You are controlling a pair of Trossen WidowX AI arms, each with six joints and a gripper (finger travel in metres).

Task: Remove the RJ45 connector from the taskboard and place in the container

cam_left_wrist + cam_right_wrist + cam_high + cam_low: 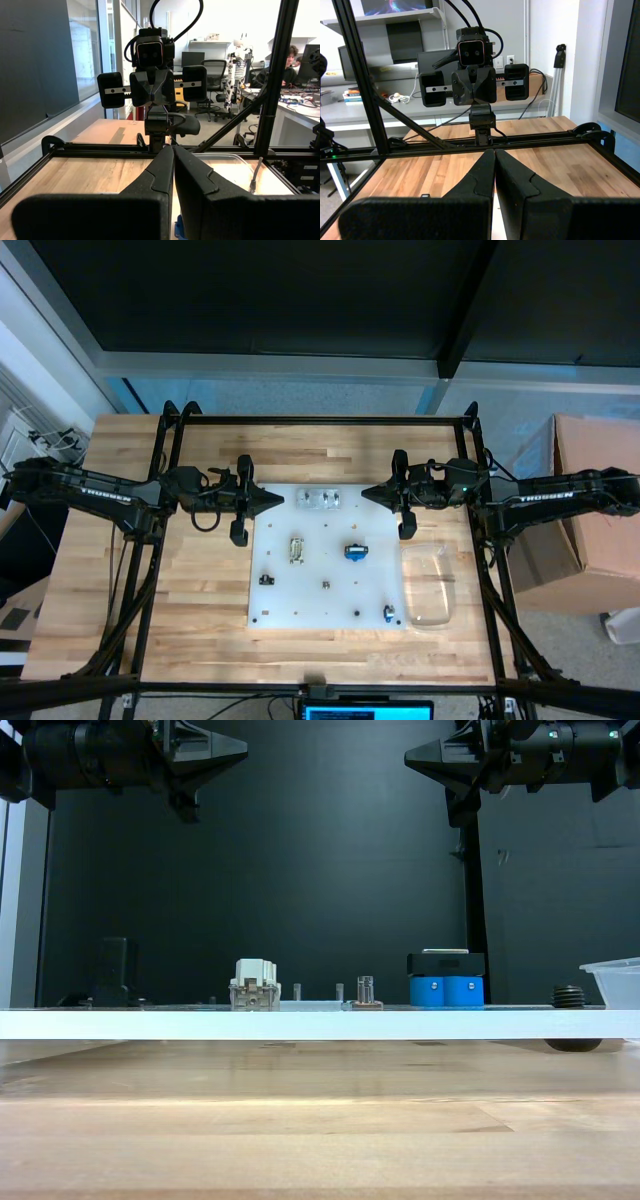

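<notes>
High view: "TROSSEN" read on both arms. RJ45 connector (355, 552) sat on taskboard (300, 610), well apart from left gripper (278, 500) and right gripper (366, 492), both clenched empty over its far edge.

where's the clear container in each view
High: container right of the white board, nearer than the right tool over the board's far edge.
Low: at the right edge.
Left wrist: beyond the shut left tool, which hangs over the board's far left.
Right wrist: not in it; right tool shut, empty.
Landmark: blue block, left of the container in high and low. I cannot pick out the connector.
</notes>
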